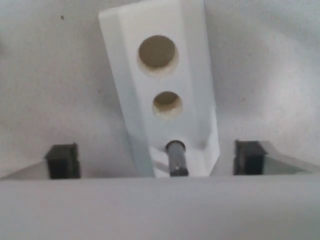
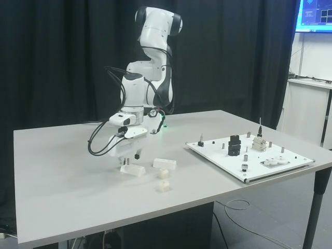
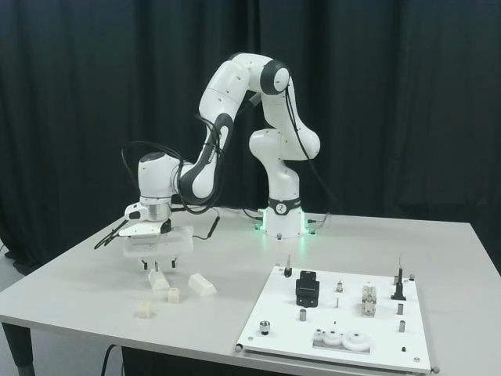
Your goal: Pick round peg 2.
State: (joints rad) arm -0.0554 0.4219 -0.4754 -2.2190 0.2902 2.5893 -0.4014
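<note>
You'll find the peg [image 1: 176, 159] standing upright in the end hole of a white block [image 1: 165, 90], whose other two holes are empty, lying on the grey tabletop [image 2: 62, 171]. The tool [image 1: 156, 161] hangs just above it, fingers spread wide, one on each side of the block's narrow end and touching neither block nor peg. Two more white blocks [image 2: 164, 164] and [image 2: 164, 184] lie just beside; the white board [image 2: 249, 155] of parts sits well apart.

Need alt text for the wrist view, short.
A white block with two empty round holes and a dark round peg standing in its third hole lies on the grey table, centred between the open gripper fingers.
</note>
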